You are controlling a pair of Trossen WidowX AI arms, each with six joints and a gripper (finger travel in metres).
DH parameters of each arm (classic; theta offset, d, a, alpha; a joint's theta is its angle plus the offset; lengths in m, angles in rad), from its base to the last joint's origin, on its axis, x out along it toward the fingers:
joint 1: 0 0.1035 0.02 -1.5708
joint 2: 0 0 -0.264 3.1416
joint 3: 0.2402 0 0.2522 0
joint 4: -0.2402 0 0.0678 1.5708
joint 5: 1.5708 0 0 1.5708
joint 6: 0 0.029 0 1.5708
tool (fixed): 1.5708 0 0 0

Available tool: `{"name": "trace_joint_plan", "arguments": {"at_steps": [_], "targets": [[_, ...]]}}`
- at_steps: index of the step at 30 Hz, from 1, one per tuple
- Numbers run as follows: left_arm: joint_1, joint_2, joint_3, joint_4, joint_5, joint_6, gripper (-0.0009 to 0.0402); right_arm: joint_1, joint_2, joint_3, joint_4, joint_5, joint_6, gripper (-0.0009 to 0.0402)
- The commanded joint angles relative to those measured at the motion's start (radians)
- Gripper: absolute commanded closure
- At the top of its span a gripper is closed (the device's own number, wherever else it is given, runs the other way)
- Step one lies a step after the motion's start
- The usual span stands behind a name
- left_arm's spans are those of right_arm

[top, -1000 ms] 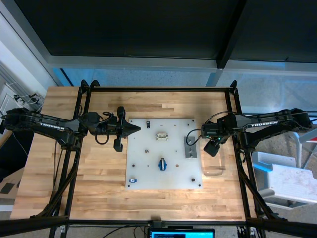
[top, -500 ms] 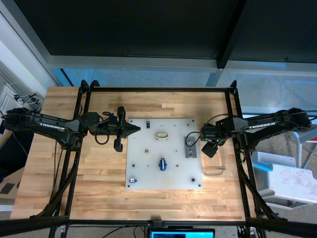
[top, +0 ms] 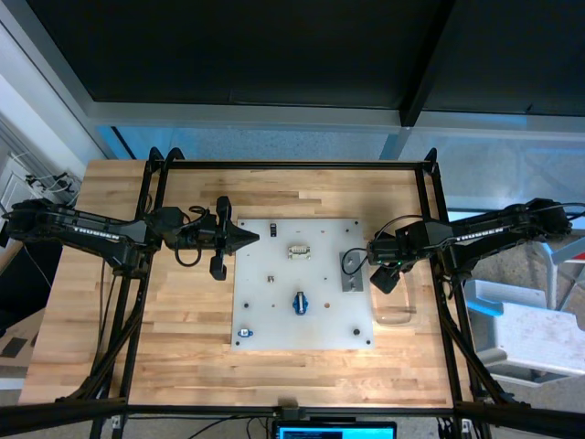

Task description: Pick the 16mm cylinder and place it in the taskboard

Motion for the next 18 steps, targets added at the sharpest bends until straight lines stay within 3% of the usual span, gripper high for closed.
{"name": "trace_joint_plan", "arguments": {"at_steps": [1,18], "targets": [[0.000,0.000,0.000,0.000,0.000,0.000,0.0393,0.002,0.000,-0.005,0.001,0.004,0.002,0.0205],[0.000,0.000,0.000,0.000,0.000,0.000,0.0393,0.006,0.000,-0.065,0.076,0.003,0.013,0.0205]]}}
